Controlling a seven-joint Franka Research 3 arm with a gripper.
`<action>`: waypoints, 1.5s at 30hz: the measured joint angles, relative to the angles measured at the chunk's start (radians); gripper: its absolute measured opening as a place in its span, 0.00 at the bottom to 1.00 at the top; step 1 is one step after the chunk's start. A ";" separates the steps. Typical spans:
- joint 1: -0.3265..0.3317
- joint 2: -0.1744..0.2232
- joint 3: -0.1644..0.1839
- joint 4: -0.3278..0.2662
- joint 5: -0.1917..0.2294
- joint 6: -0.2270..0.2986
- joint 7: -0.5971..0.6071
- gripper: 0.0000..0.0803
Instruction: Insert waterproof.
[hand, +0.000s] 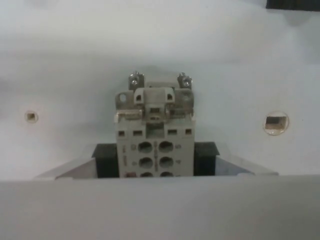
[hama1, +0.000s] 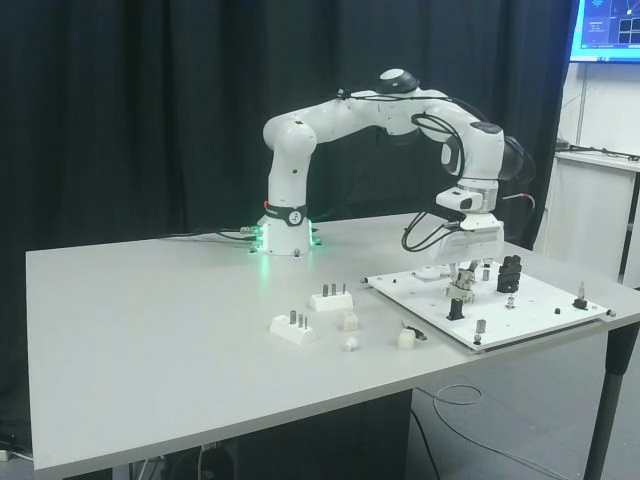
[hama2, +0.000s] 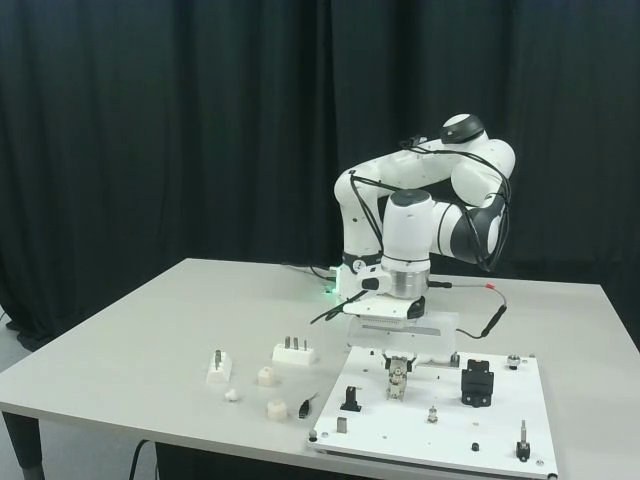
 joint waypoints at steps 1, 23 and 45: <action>0.000 0.000 0.000 0.000 0.000 0.003 0.000 0.39; 0.001 0.000 0.002 -0.001 0.000 0.011 -0.036 0.39; -0.003 0.000 0.002 -0.003 -0.001 0.006 -0.064 0.39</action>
